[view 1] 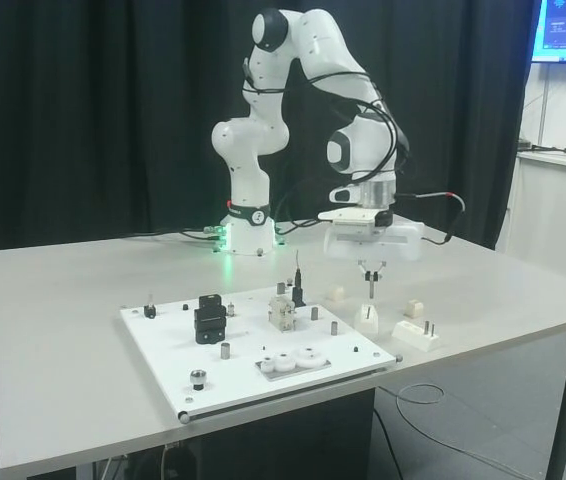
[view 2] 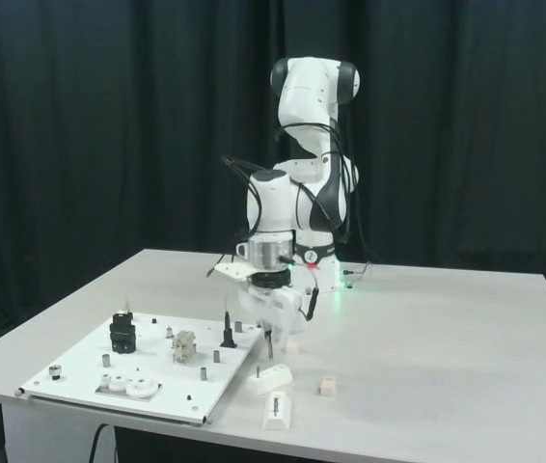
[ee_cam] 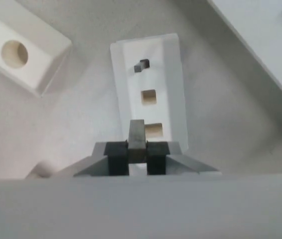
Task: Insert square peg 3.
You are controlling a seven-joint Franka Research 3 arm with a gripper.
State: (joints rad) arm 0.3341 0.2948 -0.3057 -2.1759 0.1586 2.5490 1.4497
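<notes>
My gripper (ee_cam: 137, 158) is shut on a grey square peg (ee_cam: 137, 135), which stands upright between the black pads (ee_cam: 115, 158). Right under it lies a white block (ee_cam: 173, 84) with three square holes in a row. The far hole holds a short dark peg (ee_cam: 142, 65). The middle hole (ee_cam: 149, 97) and the near hole (ee_cam: 154, 130) are empty. The held peg's tip hangs next to the near hole. In the room views the gripper (view 1: 371, 272) (view 2: 269, 338) hovers a little above this block (view 1: 367, 318) (view 2: 269, 378).
A second white block (ee_cam: 24, 47) with round holes lies beside the first, also seen as a block (view 1: 416, 333) (view 2: 277, 410). Two small cubes (view 1: 336, 293) (view 1: 414, 307) sit nearby. The white assembly board (view 1: 163, 335) (view 2: 70, 371) with several parts lies alongside.
</notes>
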